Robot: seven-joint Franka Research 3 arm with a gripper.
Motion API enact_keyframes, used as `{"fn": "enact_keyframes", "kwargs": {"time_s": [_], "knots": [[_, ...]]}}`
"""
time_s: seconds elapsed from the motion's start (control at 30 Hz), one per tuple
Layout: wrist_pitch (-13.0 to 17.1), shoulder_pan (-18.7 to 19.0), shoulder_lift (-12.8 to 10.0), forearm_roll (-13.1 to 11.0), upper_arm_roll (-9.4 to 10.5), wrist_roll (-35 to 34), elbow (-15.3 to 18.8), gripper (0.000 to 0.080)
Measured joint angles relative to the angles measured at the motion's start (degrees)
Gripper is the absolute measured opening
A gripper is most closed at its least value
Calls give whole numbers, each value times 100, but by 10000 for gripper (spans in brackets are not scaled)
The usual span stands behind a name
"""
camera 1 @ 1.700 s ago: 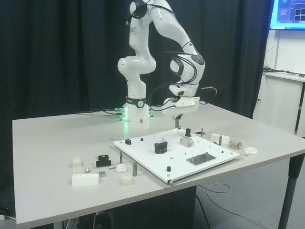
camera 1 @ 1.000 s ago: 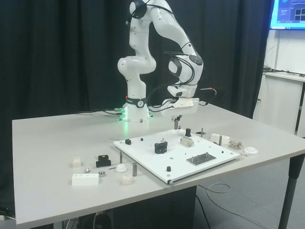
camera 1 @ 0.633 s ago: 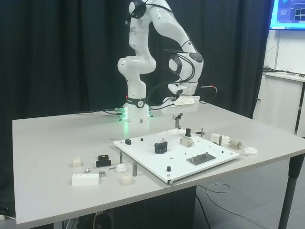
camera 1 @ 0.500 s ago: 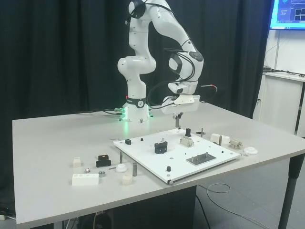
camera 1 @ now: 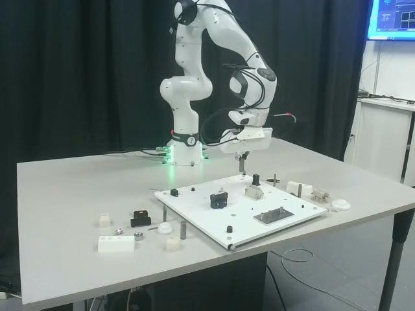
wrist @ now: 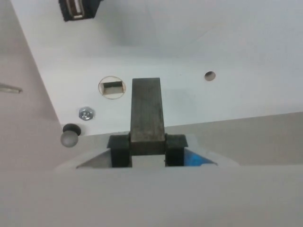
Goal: Place square peg 4.
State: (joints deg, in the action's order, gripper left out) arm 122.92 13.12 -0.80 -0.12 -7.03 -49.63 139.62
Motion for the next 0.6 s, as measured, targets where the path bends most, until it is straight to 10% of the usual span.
{"fn": "enact_keyframes", "kwargs": {"time_s": [0.6], "knots": [[0, -32, 0, 712, -873, 414, -396, 148]]}}
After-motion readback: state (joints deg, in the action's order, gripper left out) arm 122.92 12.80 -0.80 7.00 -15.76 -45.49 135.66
